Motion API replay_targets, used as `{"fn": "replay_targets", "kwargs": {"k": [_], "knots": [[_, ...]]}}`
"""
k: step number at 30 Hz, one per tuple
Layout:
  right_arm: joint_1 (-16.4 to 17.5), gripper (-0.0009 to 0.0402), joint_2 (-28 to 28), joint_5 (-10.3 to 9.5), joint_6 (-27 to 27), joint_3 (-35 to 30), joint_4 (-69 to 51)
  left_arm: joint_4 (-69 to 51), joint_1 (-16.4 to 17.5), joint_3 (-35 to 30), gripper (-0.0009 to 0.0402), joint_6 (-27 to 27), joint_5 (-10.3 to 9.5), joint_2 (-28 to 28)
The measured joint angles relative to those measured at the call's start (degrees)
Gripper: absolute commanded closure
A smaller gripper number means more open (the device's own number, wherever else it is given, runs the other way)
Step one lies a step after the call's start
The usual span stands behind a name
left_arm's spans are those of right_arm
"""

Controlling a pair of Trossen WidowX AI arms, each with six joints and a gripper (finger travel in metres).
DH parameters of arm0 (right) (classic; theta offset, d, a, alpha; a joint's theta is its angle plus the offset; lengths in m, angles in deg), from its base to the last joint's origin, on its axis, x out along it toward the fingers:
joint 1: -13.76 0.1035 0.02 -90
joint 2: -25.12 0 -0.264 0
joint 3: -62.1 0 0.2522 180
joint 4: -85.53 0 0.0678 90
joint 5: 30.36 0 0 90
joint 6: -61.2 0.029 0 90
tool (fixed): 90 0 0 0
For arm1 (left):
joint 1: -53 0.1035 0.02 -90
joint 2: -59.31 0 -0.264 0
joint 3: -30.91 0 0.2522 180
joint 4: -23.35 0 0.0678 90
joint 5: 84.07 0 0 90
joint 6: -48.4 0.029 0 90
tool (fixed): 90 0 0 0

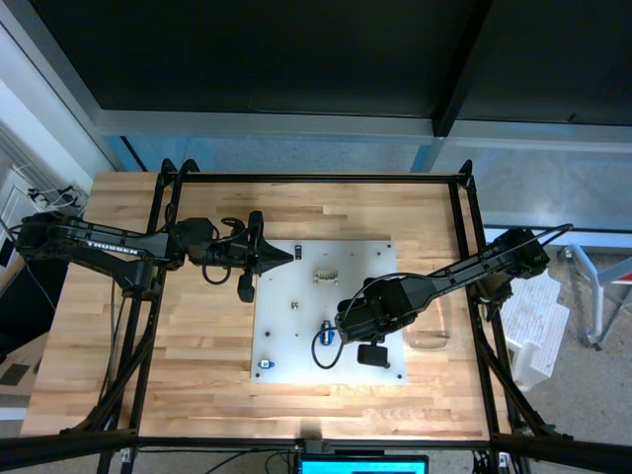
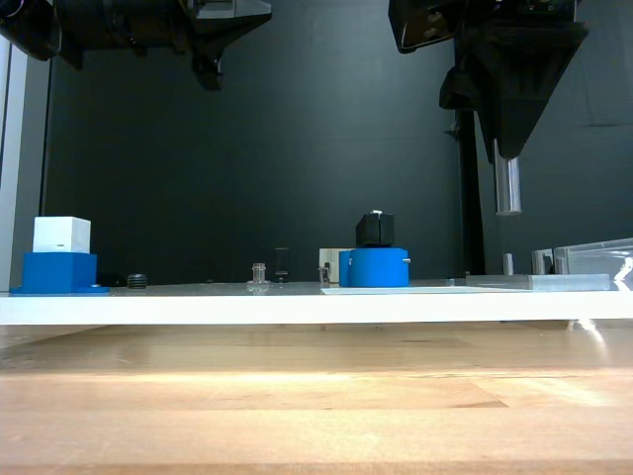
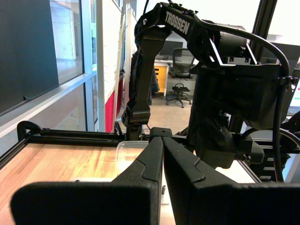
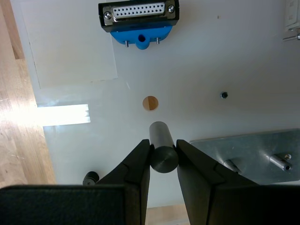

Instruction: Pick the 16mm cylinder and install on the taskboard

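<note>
My right gripper is shut on the 16mm cylinder, a short silvery-grey metal peg held upright. It hangs just short of a small round hole in the white taskboard. In the low view the cylinder sticks down from the right gripper, well above the taskboard. From above, the right gripper is over the taskboard near its middle, hiding the peg. My left gripper is shut and empty, raised at the board's far left edge, fingers together.
A blue fitting stands mid-board. A blue connector lies beyond the hole, and a grey metal plate with pins lies beside the peg. A blue block with a white cube sits at the board's near left. A clear tray lies right of the board.
</note>
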Motion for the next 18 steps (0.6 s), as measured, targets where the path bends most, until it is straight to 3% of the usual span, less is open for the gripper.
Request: {"fn": "replay_targets", "kwargs": {"k": [18], "knots": [[-0.3,0.0385,1.9,0.15,0.0,0.0,2.8,0.0,0.0,0.0,0.0393,0.0,-0.02,0.0]]}}
